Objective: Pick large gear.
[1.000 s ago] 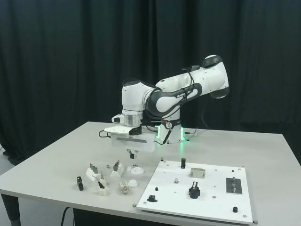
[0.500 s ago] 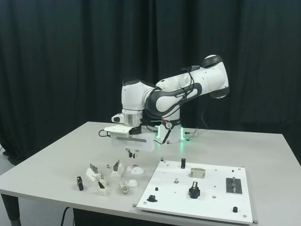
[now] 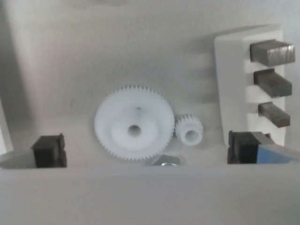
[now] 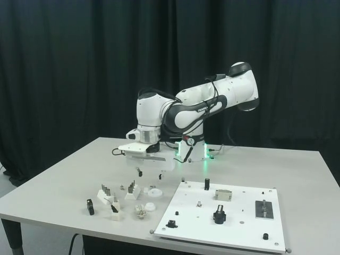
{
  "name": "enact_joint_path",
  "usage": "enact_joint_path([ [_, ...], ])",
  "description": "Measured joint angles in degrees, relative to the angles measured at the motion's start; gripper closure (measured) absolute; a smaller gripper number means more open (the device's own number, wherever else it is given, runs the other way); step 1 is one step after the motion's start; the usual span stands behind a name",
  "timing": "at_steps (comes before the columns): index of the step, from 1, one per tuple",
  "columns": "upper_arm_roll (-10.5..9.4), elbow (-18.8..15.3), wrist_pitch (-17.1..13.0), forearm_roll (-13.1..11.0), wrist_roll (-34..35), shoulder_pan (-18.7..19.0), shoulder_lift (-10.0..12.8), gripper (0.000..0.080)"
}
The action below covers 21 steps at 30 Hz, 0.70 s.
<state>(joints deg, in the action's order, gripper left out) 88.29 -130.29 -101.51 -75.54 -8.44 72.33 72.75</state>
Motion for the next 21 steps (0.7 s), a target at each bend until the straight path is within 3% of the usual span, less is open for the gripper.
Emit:
enact_joint_path([
  [3, -0.50, -0.59, 0.00, -0.10, -1.01, 0.00, 0.00, 0.0349],
  [4, -0.67, -0.77, 0.00, -0.22, -1.49, 0.00, 0.00, 0.0018],
  [21, -4.48, -2.89, -2.78, -4.87, -13.07, -0.01, 0.06, 0.0003],
])
